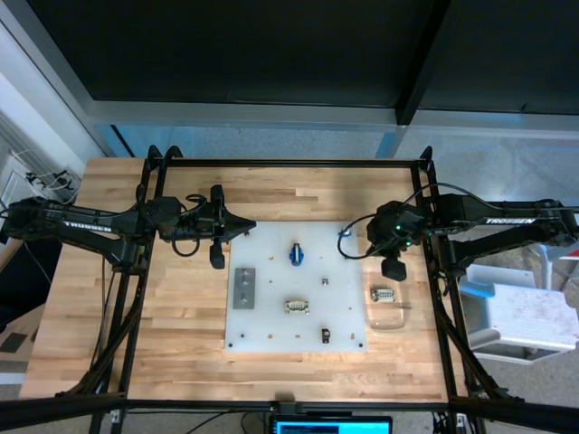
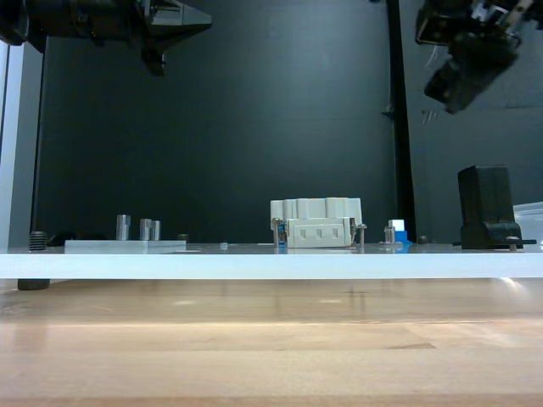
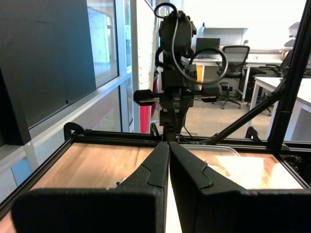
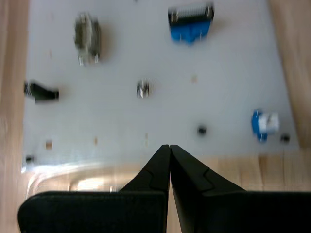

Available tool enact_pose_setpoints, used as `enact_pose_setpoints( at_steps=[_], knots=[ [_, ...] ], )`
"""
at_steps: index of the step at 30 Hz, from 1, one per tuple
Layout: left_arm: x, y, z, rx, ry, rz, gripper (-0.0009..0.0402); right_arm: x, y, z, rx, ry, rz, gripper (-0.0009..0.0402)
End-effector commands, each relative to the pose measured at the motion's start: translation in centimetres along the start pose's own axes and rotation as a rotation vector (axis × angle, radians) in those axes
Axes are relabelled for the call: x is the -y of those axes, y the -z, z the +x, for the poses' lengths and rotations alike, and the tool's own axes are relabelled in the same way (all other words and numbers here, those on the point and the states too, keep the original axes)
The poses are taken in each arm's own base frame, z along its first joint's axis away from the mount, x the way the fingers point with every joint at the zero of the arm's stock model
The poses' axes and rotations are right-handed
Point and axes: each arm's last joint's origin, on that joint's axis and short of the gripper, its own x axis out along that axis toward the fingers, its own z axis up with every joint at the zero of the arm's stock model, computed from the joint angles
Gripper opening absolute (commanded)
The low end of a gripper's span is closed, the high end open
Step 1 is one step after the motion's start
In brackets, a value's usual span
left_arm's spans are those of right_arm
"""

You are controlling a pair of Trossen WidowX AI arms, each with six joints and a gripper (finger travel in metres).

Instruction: Pick the HAN10E connector and install in the HAN10E hub

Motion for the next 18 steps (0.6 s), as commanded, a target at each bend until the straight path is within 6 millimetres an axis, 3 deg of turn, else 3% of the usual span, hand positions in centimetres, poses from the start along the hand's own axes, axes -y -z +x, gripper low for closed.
enact_pose_setpoints(
  at_steps=[1,18],
  knots=[
    [0.0,0.0,0.0,0.0,0.0,0.0,0.0,0.0,0.8,0.2,-0.103,0.004,0.006,0.0],
    [0.0,0.0,0.0,0.0,0.0,0.0,0.0,-1.6,2.5,1.3,-0.373,0.016,-0.005,0.0]
  ],
)
